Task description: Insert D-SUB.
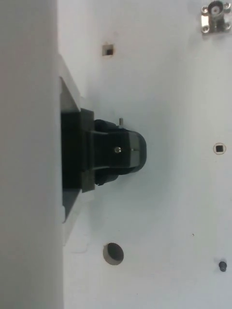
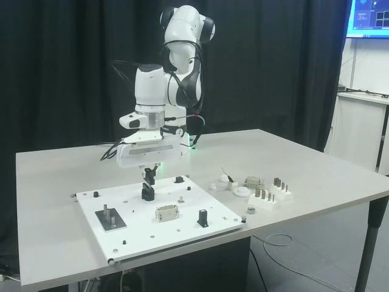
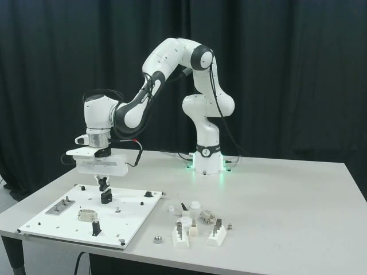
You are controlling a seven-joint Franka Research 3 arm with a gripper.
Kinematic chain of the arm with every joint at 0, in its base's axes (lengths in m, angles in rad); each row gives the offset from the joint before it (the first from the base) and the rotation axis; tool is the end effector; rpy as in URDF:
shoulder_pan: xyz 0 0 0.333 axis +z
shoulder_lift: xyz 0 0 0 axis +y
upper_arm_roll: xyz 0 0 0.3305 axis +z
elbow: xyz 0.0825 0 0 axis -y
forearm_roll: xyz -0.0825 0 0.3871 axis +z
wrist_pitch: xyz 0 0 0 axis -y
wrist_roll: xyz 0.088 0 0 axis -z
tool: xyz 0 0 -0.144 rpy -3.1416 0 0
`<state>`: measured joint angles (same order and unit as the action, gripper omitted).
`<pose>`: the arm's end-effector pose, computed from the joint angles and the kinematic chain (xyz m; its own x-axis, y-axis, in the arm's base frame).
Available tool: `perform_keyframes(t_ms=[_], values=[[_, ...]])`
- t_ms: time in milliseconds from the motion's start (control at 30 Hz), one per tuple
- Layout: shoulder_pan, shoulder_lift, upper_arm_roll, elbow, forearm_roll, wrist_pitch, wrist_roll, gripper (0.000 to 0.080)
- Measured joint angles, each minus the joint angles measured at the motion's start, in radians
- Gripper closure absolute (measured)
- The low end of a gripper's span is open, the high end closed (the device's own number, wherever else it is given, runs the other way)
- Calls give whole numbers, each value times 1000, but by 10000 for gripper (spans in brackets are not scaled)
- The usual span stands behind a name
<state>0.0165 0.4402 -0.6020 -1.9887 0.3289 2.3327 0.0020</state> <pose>0.5233 -0.3208 0.2494 0.7160 -0.6981 0.0030 -0.6981 -0.7160 0.0074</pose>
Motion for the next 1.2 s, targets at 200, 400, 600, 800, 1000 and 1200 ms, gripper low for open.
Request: perform_keyframes(t_ms=[200, 400, 600, 800, 1000, 1200], values=[[-3, 4, 0, 0, 1, 1, -1, 649], [-7, 11, 0, 0, 10, 1, -5, 649], [-8, 16, 0, -1, 28, 2, -25, 649], [-9, 18, 0, -1, 42, 3, -32, 649], [-9, 18, 0, -1, 45, 3, -32, 649], [-9, 18, -1, -1, 45, 2, -32, 649]])
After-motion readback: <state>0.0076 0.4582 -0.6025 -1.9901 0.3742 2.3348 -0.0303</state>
